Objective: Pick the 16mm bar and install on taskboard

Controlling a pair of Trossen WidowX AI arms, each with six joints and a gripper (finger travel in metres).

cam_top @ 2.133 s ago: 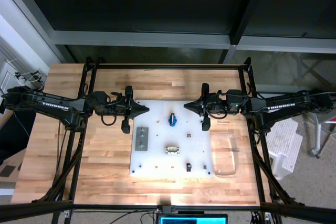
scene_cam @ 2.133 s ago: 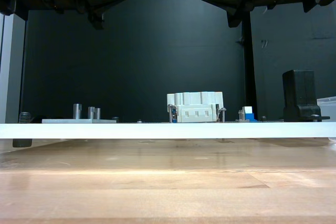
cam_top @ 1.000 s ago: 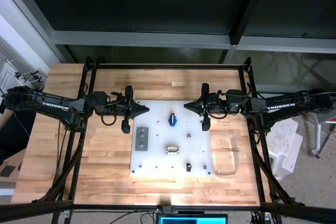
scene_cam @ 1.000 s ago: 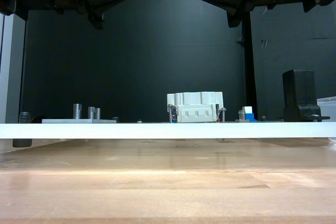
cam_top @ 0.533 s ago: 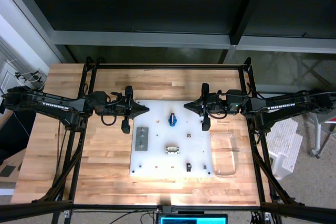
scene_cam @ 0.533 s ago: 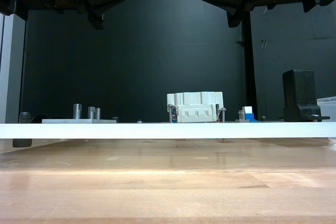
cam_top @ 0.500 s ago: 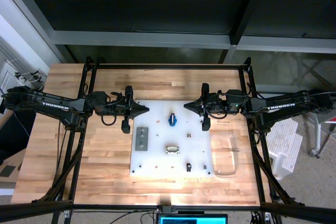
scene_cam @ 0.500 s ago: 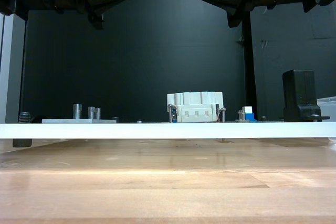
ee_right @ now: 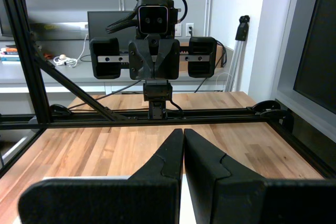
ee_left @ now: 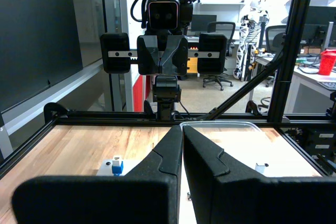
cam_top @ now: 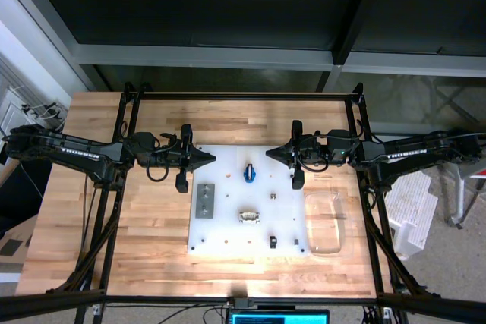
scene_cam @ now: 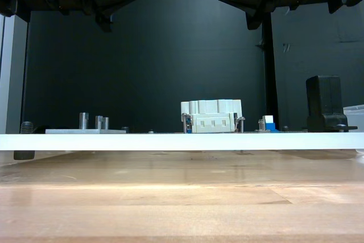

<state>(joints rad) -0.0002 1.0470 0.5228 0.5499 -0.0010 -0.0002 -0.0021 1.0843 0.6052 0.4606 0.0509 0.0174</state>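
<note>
left gripper [cam_top: 212,158], right gripper [cam_top: 269,152] closed, above taskboard [cam_top: 228,219]

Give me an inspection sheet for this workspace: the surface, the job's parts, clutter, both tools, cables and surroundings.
Surface: wooden table.
Job's things: taskboard flat mid-table, carrying grey block and blue fitting; 16mm bar cannot be picked out.
Clutter: clear tray beside the board's right edge.
Grippers: left tool and right tool both shut, empty, held high over the board's far edge, tips facing.
Cables: black loop at the left arm's wrist.
Surroundings: black frame around the table; screen at the near edge.
</note>
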